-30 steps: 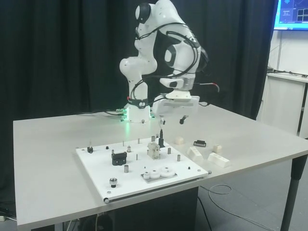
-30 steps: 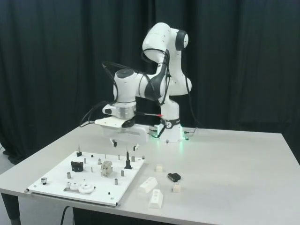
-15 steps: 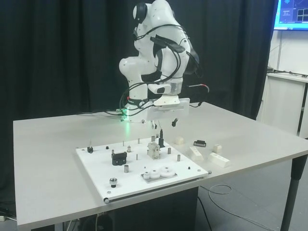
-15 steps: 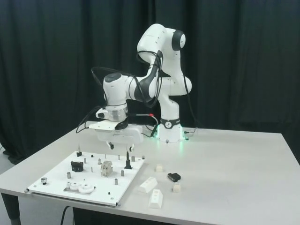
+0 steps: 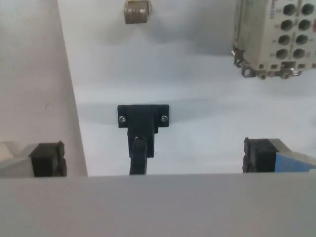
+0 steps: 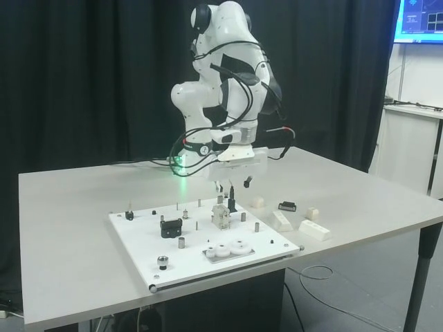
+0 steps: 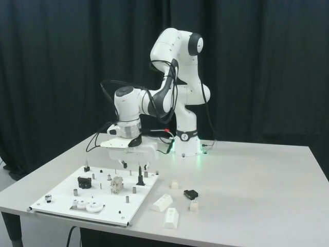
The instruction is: Remove USB.
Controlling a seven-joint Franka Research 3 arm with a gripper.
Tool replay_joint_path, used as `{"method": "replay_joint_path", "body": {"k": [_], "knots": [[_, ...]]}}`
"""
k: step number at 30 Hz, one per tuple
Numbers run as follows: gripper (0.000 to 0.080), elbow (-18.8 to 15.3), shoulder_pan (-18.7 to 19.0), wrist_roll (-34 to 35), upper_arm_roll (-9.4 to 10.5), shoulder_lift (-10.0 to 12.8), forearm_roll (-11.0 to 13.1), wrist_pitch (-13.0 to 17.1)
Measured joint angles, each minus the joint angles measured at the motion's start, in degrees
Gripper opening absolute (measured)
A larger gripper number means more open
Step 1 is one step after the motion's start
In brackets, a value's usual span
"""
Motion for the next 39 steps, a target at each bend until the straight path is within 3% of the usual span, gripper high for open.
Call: {"method": "replay_joint_path", "body": {"k": [12, 36, 37, 39], "knots": [[0.08, -2.0, 0.1, -0.2, 0.5, 0.0, 0.2, 1.5], [0.08, -3.1, 0.1, -0.2, 0.46, -0.3, -0.3, 1.5], [0.0701, -3.1, 0.1, -0.2, 0.45, -0.3, -0.4, 1.5], [0.0701, -3.2, 0.1, -0.2, 0.45, -0.4, -0.7, 1.5]]}}
